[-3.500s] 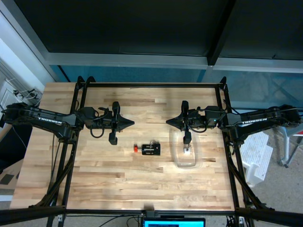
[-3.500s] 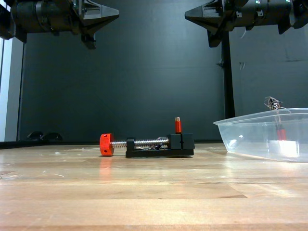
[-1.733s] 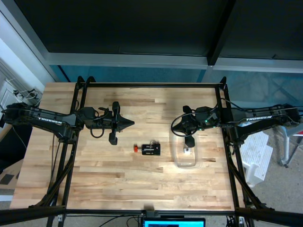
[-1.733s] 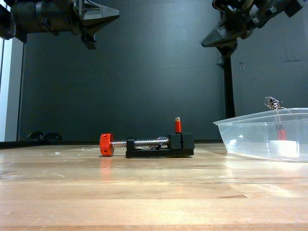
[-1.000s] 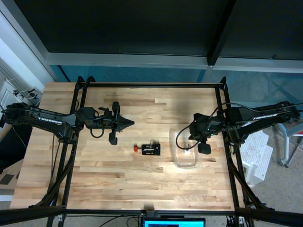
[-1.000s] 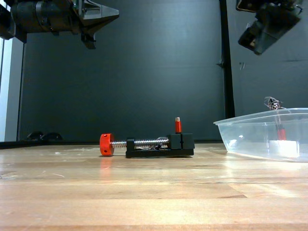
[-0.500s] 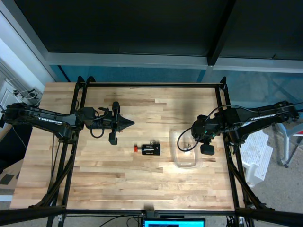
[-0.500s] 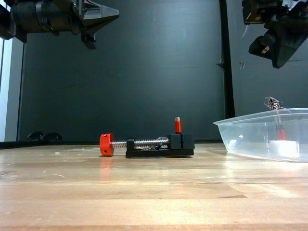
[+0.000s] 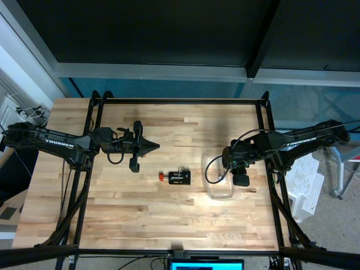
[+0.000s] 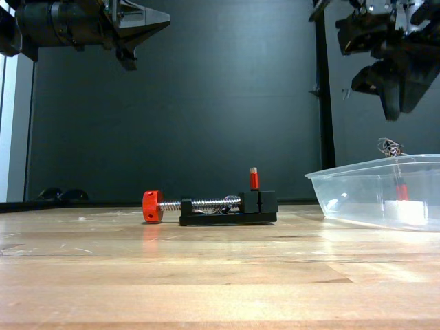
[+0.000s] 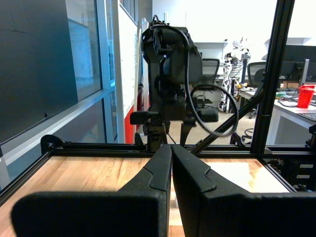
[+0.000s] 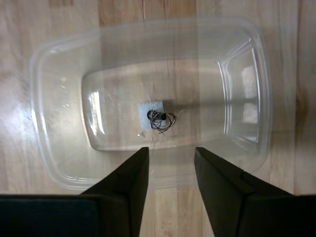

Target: Pick the rca connector and install on the hub

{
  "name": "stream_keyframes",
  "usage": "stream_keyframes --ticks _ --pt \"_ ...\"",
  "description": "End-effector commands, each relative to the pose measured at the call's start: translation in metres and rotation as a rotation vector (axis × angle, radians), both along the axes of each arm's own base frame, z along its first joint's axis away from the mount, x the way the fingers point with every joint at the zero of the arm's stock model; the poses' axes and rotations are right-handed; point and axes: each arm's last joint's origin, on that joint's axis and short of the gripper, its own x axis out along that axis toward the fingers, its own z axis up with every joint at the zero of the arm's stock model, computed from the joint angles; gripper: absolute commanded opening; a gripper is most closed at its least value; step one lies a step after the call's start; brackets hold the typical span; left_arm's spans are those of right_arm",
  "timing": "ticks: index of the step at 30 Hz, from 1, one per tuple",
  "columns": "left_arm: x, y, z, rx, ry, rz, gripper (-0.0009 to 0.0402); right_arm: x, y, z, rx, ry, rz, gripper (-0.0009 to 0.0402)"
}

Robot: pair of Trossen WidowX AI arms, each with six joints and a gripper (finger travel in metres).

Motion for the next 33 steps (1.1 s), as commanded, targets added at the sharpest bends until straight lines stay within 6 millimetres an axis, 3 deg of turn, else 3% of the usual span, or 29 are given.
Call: stream_keyframes --ticks 1,7,33 --pt "0.000 0.000 0.000 0.000 0.000 0.000 0.0000 0.002 0.001 -0.008 -0.007 0.032 0.001 0.0154" --pt "0.000 0.000 0.000 0.000 0.000 0.000 0.0000 0.007 0.002 -0.016 -0.033 0.058 0.003 0.0170" --pt "0.000 0.000 0.000 0.000 0.000 0.000 0.0000 0.024 0.021 -0.057 -0.040 0.058 0.068 0.0169"
